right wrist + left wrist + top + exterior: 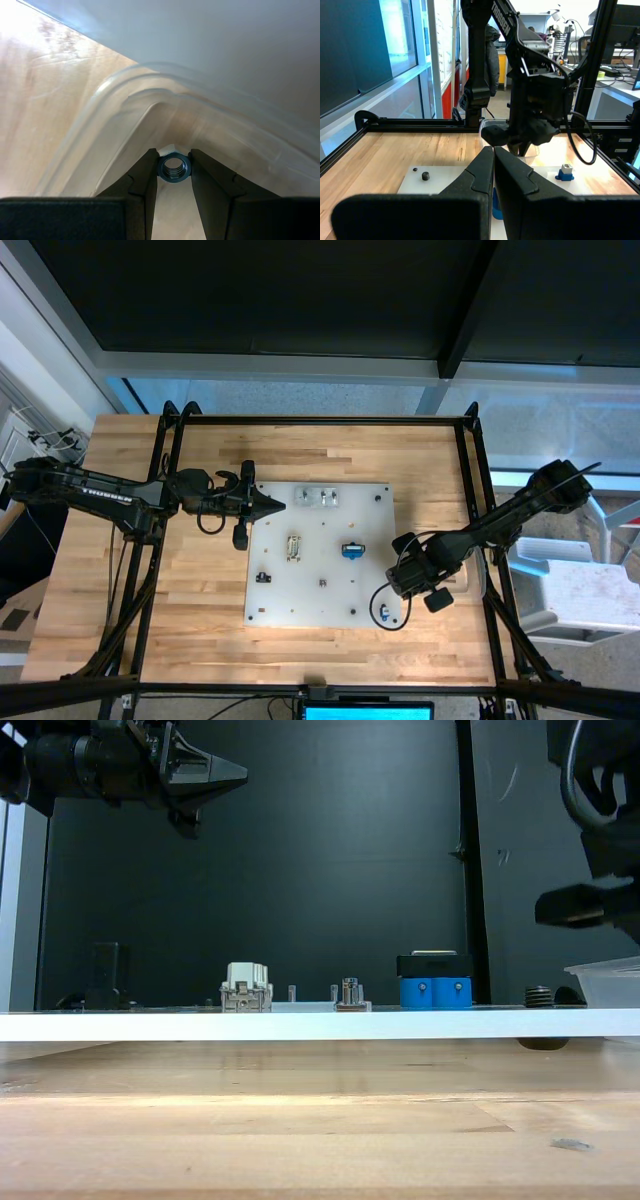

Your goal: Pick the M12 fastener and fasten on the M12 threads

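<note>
A small silver M12 nut (pixel 174 167) sits between the fingers of my right gripper (pixel 174 171), which press on both its sides inside the clear tray (pixel 150 100). In the high view the right gripper (pixel 412 578) hangs over that tray, just off the white board's (pixel 300 590) right edge. The M12 threads (pixel 383 615) stand bare near the board's near right edge, a short ribbed stud (pixel 540 996) in the low view. My left gripper (pixel 278 506) hovers shut and holding nothing above the board's far left part.
A blue block connector (pixel 352 550) sits mid-board and a grey connector (pixel 294 548) left of it. A silver post (pixel 349 992) stands between them. The black frame rail (pixel 478 500) runs close behind the right arm.
</note>
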You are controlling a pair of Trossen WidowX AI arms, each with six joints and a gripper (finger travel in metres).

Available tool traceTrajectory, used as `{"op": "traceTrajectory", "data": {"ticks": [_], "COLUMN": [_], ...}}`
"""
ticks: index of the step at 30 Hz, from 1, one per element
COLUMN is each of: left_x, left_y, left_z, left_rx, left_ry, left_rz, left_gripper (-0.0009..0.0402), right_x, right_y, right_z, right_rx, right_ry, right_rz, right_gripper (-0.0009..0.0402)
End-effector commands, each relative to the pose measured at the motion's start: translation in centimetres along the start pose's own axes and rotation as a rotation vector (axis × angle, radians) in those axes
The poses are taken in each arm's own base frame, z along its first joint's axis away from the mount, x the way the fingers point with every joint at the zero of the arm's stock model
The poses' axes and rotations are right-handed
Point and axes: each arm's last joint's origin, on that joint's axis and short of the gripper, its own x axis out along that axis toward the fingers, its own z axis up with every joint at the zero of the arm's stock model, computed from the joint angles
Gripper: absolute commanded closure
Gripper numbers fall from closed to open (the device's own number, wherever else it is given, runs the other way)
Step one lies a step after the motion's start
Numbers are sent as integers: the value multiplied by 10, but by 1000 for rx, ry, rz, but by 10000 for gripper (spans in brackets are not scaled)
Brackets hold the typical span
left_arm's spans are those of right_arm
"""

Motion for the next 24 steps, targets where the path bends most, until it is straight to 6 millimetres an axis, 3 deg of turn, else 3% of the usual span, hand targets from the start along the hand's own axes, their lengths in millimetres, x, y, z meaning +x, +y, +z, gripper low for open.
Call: {"op": "traceTrajectory", "data": {"ticks": [1, 6, 12, 24], "left_x": [0, 0, 0, 0], "left_y": [0, 0, 0, 0], "left_z": [0, 0, 0, 0], "left_rx": [0, 0, 0, 0], "left_ry": [0, 0, 0, 0], "left_rz": [0, 0, 0, 0], "left_gripper": [393, 393, 393, 393], "right_x": [-14, -36, -60, -73], "right_y": [0, 0, 0, 1], "right_z": [5, 14, 28, 77], "right_rx": [-27, -119, -350, -711], "right_ry": [-10, -8, 2, 4], "right_rz": [5, 4, 5, 6], "right_gripper": [373, 373, 373, 373]}}
